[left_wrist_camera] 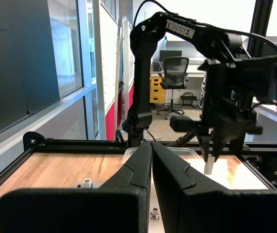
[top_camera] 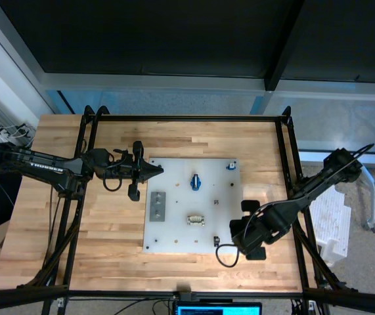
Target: Pick the 16mm bar and install on taskboard
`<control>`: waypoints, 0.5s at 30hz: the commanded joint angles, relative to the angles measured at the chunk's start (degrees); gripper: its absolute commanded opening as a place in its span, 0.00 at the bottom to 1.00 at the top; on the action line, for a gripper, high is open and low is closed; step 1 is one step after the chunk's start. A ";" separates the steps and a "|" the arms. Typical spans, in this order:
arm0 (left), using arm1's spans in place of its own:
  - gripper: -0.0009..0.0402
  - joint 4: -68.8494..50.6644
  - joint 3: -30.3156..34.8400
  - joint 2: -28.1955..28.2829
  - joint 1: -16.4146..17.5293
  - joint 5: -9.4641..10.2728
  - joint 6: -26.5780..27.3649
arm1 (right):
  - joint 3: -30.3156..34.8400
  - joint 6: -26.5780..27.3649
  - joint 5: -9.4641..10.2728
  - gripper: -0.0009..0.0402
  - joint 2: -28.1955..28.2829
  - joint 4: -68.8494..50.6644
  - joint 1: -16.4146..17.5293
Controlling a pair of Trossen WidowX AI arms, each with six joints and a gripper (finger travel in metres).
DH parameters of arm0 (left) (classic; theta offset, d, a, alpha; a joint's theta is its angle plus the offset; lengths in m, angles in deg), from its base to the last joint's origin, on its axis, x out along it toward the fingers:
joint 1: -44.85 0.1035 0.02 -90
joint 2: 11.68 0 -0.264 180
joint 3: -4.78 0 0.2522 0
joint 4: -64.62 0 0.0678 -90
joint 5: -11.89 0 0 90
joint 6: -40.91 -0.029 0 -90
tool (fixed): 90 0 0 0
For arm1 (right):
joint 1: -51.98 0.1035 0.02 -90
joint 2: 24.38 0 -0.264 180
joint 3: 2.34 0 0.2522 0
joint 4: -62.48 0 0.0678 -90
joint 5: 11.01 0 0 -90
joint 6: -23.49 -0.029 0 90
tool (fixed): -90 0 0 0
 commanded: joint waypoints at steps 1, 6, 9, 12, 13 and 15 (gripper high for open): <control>0.02 0.02 0.00 0.00 0.00 0.00 -0.02 | 0.92 0.02 -0.04 0.09 1.90 1.03 0.44; 0.02 0.02 0.00 0.00 0.00 0.00 -0.02 | 1.31 -1.49 -0.09 0.09 3.37 1.97 0.68; 0.02 0.02 0.00 0.00 0.00 0.00 -0.02 | 1.22 -1.49 -0.11 0.09 4.22 3.17 0.81; 0.02 0.02 0.00 0.00 0.00 0.00 -0.02 | 0.81 -1.51 -0.13 0.09 4.81 4.50 1.07; 0.02 0.02 0.00 0.00 0.02 0.00 -0.02 | 0.72 -1.51 -0.15 0.09 5.07 4.59 1.16; 0.02 0.02 0.00 0.00 0.00 0.00 -0.02 | 0.72 -1.68 -0.13 0.09 5.46 4.57 1.33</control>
